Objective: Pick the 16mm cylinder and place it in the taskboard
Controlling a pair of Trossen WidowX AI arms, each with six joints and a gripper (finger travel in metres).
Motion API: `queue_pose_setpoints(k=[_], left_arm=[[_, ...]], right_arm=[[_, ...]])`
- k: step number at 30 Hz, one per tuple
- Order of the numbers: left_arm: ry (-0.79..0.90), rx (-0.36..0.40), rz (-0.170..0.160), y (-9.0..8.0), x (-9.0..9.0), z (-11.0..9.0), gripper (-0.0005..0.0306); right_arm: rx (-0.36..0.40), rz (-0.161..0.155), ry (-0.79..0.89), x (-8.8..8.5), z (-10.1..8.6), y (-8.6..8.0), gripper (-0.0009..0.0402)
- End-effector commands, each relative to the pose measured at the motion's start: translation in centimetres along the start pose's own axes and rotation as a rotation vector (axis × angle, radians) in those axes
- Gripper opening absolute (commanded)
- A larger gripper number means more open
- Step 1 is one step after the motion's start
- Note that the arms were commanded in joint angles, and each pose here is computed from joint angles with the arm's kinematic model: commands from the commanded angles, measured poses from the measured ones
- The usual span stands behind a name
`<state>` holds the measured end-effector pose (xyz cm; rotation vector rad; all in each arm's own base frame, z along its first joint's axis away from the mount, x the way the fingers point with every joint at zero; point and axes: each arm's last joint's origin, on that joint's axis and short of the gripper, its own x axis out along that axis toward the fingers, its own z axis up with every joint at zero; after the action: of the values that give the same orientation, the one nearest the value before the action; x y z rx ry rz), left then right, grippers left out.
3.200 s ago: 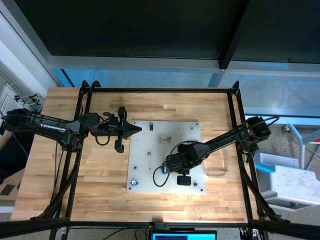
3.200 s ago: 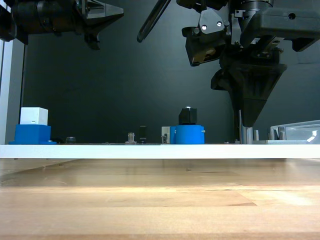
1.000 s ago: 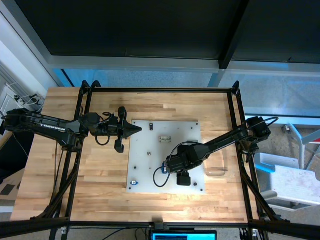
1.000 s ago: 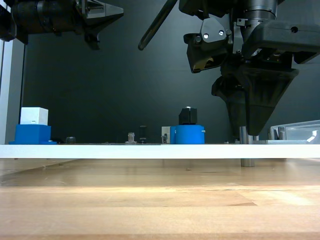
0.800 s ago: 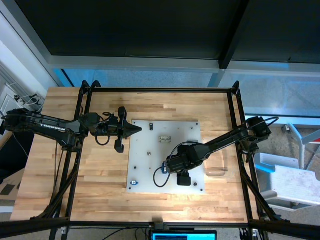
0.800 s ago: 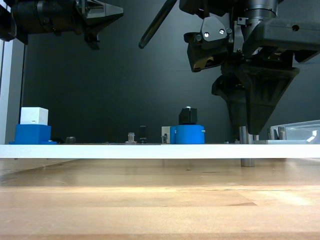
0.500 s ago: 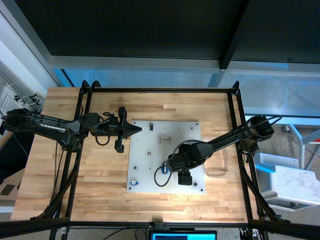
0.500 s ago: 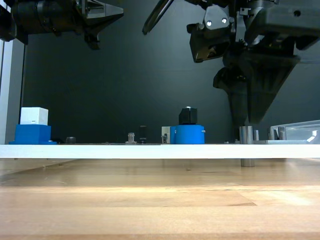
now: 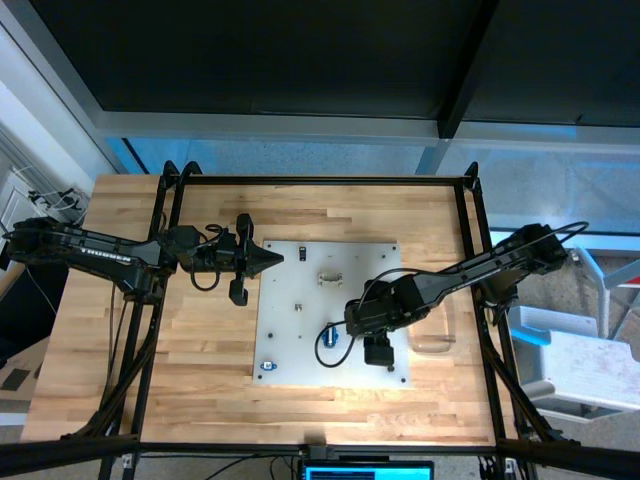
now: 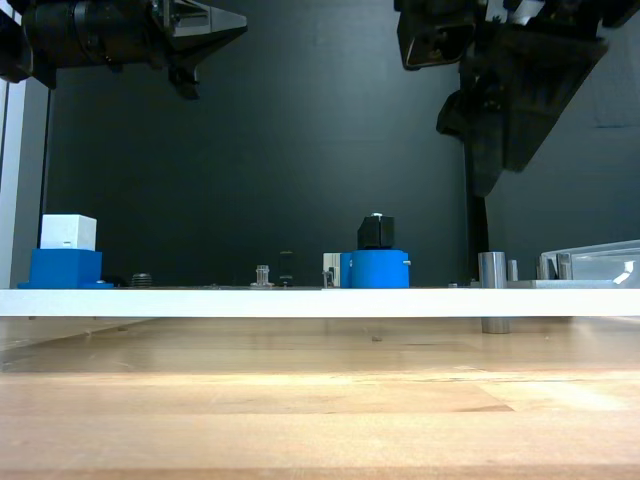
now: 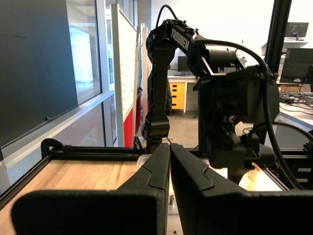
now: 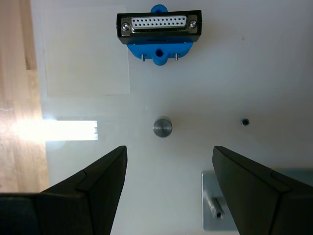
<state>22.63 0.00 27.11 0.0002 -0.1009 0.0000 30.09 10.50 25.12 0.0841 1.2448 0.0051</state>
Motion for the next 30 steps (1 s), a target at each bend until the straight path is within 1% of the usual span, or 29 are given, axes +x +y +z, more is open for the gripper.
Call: queue_pose_setpoints(k=[1, 6, 11, 30], left_arm=[[0.000, 0.000, 0.000, 0.0, 0.0, 0.0, 0.0000], [-0.001, 0.000, 0.000, 0.0, 0.0, 0.0, 0.0000], [-0.001, 0.000, 0.000, 0.0, 0.0, 0.0, 0.0000], [-0.001, 0.000, 0.000, 0.0, 0.0, 0.0, 0.0000]], right_arm=[[0.001, 0.004, -0.010, -0.8, -0.2, -0.1, 0.0245], [0.001, 0.013, -0.031, -1.8, -0.4, -0.2, 0.0245], [0.002, 0.019, -0.045, -2.4, -0.6, -0.3, 0.0245], [0.002, 0.020, -0.046, -2.4, -0.6, -0.3, 0.0245]])
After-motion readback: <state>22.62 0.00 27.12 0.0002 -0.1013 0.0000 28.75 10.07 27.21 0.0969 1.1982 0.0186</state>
